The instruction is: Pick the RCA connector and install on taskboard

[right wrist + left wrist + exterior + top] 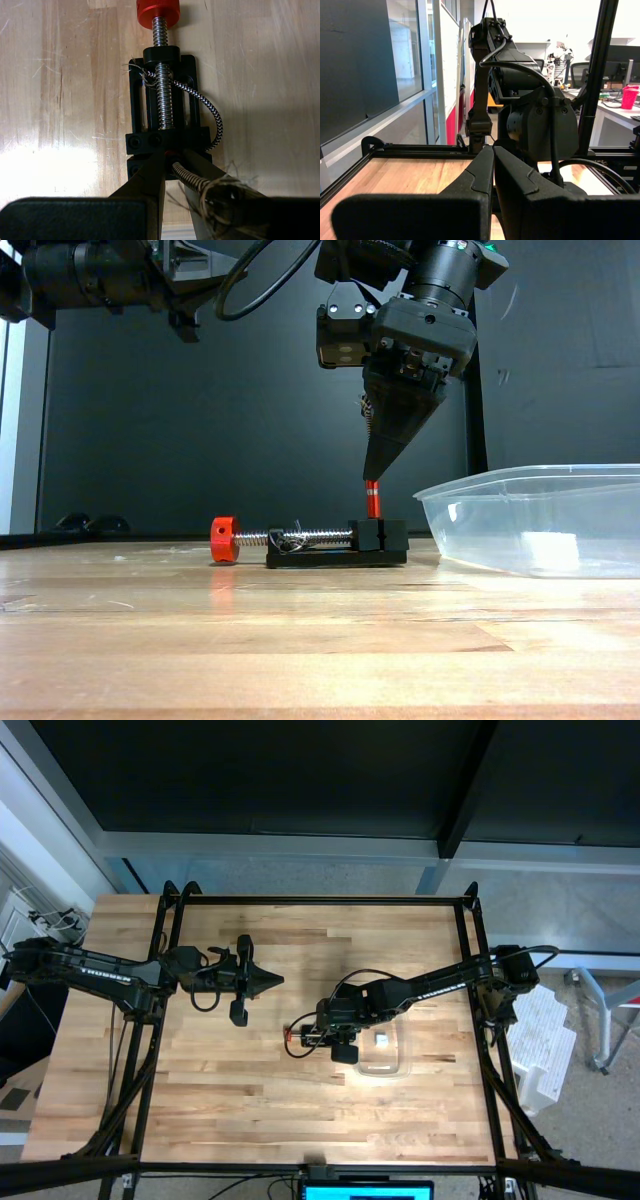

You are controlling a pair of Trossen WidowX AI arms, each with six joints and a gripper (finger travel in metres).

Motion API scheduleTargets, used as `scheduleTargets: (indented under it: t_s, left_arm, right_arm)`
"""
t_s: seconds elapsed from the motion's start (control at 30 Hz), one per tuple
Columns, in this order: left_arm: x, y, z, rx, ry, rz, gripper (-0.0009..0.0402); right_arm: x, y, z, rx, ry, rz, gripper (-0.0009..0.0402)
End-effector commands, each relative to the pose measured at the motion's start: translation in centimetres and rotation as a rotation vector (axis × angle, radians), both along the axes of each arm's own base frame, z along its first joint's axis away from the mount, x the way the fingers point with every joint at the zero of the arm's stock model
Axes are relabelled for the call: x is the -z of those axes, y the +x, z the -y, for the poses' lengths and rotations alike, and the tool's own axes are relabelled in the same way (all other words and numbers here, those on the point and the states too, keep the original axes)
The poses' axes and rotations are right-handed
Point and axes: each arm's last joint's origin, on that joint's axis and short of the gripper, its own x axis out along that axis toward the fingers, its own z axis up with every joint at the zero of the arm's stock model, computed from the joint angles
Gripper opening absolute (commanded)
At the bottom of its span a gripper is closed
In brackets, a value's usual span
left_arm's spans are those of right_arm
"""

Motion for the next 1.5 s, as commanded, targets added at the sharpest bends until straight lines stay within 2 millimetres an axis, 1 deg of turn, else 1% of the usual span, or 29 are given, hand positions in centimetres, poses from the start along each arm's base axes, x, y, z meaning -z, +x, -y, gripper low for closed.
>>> scheduleTargets:
  t_s: [0.03,0.13,0.23,0.47,0.77,0.97,1.2,1.43,1.5]
  left_arm:
    - [0.0,0.0,0.0,0.0,0.0,0.0,0.0]
    - [0.0,0.0,0.0,0.0,0.0,0.0,0.0]
    - [0.0,0.0,0.0,0.0,0.0,0.0,0.0]
    - [0.0,0.0,0.0,0.0,0.0,0.001,0.0]
    - [0.0,0.0,0.0,0.0,0.0,0.0,0.0]
    - [0.0,0.0,0.0,0.0,0.0,0.001,0.0]
    - [0.0,0.0,0.0,0.0,0.0,0.0,0.0]
    - [0.0,0.0,0.0,0.0,0.0,0.0,0.0]
    - [0.0,0.0,0.0,0.0,0.0,0.0,0.0]
  right_arm:
    - [0.1,0.0,0.0,-0.001,0.001,-0.006,0.0]
    - [0.0,0.0,0.0,-0.004,0.0,-0.004,0.0003]
    - [0.0,0.0,0.0,-0.009,-0.001,-0.003,0.0015]
    - [-0.6,-0.1,0.0,-0.008,0.002,0.013,0.0069]
    - [-1.5,-0.1,0.0,-0.009,0.004,0.031,0.0126]
    - [-2.6,-1.0,0.1,-0.009,0.003,0.018,0.0162]
    - [-4.0,-1.9,0.2,-0.013,0.005,0.031,0.0173]
    - [-4.4,-2.0,0.2,-0.017,0.006,0.042,0.0168]
    - [-4.8,-2.2,0.1,-0.04,0.022,0.054,0.0163]
